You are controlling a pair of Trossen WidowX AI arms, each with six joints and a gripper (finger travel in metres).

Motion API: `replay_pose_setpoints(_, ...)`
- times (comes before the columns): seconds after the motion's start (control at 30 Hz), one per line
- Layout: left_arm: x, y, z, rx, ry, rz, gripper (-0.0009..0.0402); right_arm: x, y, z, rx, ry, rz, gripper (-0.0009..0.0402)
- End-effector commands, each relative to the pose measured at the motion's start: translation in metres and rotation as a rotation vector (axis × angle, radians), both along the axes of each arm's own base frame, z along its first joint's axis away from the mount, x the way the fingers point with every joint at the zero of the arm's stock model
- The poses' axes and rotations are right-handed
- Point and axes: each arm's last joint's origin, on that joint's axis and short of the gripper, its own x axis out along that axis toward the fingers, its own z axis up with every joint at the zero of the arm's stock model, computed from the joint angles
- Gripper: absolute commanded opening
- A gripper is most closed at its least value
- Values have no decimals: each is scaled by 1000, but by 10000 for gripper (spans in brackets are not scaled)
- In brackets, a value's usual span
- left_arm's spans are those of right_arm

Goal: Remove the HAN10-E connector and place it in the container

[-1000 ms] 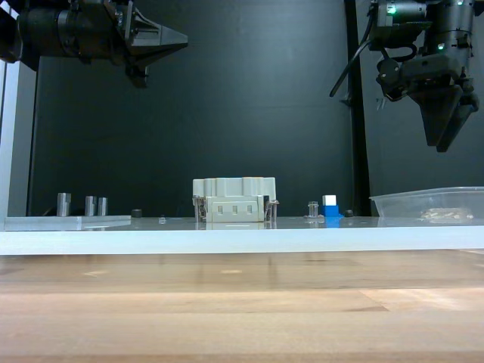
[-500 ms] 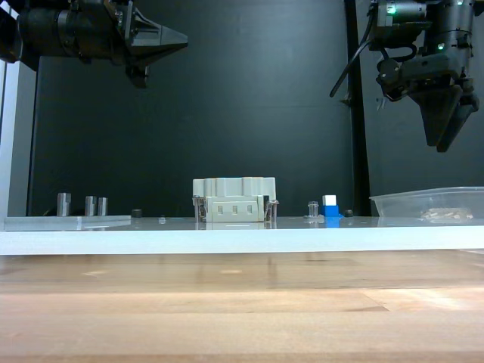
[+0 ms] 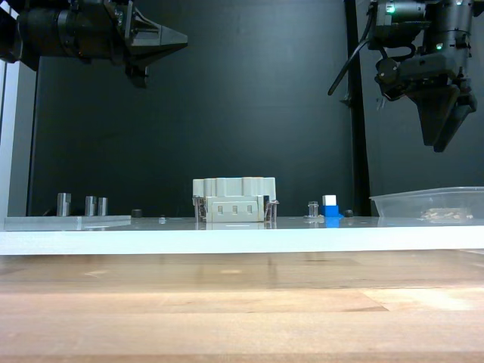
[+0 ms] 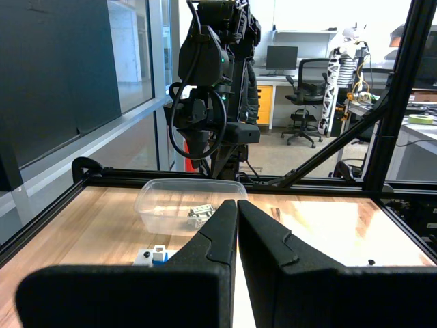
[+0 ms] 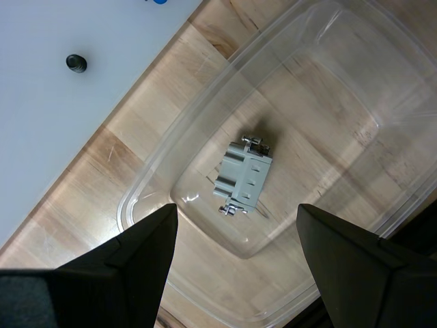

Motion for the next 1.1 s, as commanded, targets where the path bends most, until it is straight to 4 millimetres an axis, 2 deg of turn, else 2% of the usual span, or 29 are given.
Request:
replay_pose_setpoints(0.03, 0, 0, 0, 0, 0, 0, 0, 1, 0, 0, -1, -6, 0, 245)
replay_pose_setpoints(1.1, 0, 0, 0, 0, 0, 0, 0, 3, -1, 1, -6, -34, 0, 244)
